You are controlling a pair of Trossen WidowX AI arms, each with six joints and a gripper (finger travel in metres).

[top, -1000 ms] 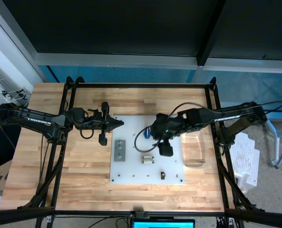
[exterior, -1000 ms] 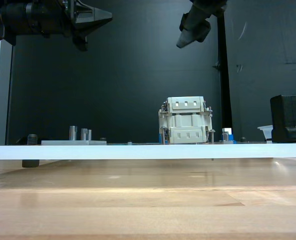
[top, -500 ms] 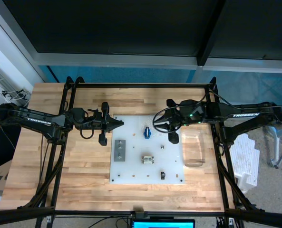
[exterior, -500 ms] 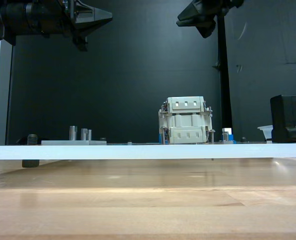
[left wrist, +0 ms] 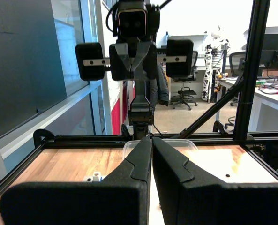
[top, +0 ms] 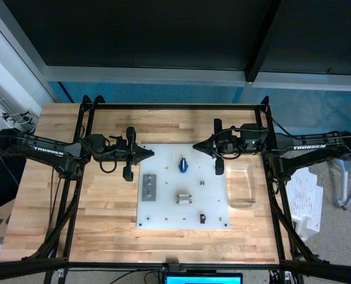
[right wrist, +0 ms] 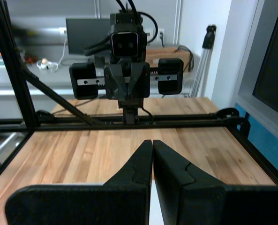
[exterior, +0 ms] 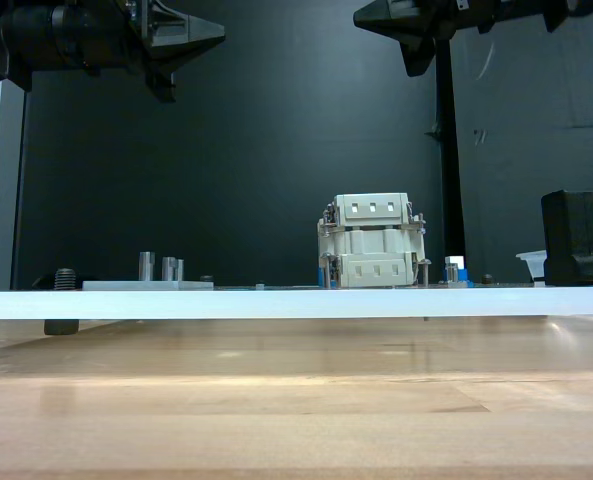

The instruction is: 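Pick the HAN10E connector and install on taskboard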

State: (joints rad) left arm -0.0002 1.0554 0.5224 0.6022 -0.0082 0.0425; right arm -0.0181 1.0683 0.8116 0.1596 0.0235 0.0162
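The HAN10E connector [top: 184, 199] is a pale grey-white block standing on the white taskboard [top: 163, 216]. In the low view the connector [exterior: 371, 241] sits stacked upright on the taskboard [exterior: 276, 303]. My left gripper [top: 151, 153] hovers level over the board's far left corner, shut and empty. Facing it, my right gripper [top: 195, 145] hovers level above the board's far edge, also shut and empty. Both are high above the connector: left gripper [exterior: 219, 36], right gripper [exterior: 359, 17]. The wrist views show each pair of fingers pressed together: left gripper [left wrist: 151, 139], right gripper [right wrist: 152, 142].
On the board stand a blue part [top: 183, 164], a grey metal block [top: 148, 187] and a small black component [top: 203, 218]. A clear plastic tray [top: 241, 187] lies just right of the board. Black frame rails [top: 175, 106] border the wooden table.
My right arm has lifted off from above the board's middle and swung back to the right, ending level at the far edge. The left arm and the connector have not moved.
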